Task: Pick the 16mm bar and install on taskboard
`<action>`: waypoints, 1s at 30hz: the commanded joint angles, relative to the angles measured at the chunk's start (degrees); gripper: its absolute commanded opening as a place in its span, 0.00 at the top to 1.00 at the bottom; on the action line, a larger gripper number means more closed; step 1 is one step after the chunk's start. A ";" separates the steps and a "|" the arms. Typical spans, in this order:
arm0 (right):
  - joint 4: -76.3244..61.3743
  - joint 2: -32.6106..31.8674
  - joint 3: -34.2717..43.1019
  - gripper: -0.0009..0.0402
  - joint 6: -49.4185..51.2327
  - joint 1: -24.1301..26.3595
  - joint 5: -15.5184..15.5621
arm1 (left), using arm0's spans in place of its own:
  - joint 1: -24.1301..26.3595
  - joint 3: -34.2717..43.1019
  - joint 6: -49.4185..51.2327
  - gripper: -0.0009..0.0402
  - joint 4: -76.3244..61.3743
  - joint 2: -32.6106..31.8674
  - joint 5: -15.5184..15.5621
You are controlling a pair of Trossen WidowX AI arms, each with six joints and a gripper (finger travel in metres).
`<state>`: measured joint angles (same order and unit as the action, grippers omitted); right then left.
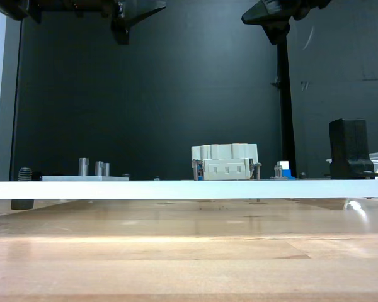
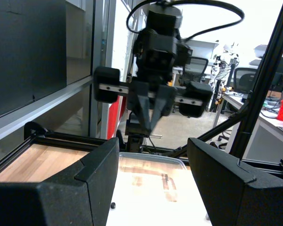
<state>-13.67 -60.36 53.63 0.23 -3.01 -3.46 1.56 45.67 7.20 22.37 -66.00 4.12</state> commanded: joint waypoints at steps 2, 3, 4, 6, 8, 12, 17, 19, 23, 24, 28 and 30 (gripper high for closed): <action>5.14 2.58 -3.63 0.98 0.00 0.90 0.74 | 0.02 0.02 -0.02 0.50 0.02 0.00 -0.02; 6.27 3.13 -4.39 0.98 0.00 1.03 0.83 | 0.02 0.02 -0.02 0.50 0.02 0.00 -0.02; 7.56 3.67 -5.20 0.98 0.00 1.20 1.29 | 0.02 0.02 -0.02 0.50 0.02 0.00 -0.02; 10.32 4.72 -6.82 0.98 -0.37 1.68 2.12 | 0.02 0.02 -0.02 0.50 -0.07 0.00 -0.02; 12.68 5.66 -8.24 0.98 -0.66 1.92 2.12 | 0.00 0.02 -0.02 0.50 -0.02 0.00 -0.02; 18.32 7.56 -11.17 0.98 -1.29 2.27 2.14 | 0.02 0.02 -0.02 0.50 0.02 0.00 -0.02; 25.90 9.29 -14.73 0.98 -1.27 2.78 2.16 | 0.02 0.02 -0.02 0.50 0.00 0.00 -0.02; 28.50 9.42 -15.80 0.98 -1.31 3.06 2.73 | 0.02 0.02 -0.02 0.50 -0.02 0.00 -0.02; 31.04 9.55 -17.16 0.98 -1.75 3.93 3.67 | 0.00 0.02 -0.02 0.50 -0.02 0.00 -0.02; 31.41 9.66 -17.53 0.98 -1.75 3.98 3.67 | 0.02 0.02 -0.02 0.50 -0.02 0.00 -0.02; 32.09 10.05 -18.80 0.98 -1.84 4.04 4.15 | 0.02 0.02 -0.02 0.50 -0.02 0.00 -0.02; 32.02 10.05 -18.93 0.98 -1.77 4.04 4.13 | 0.00 0.02 -0.02 0.50 0.00 0.00 -0.02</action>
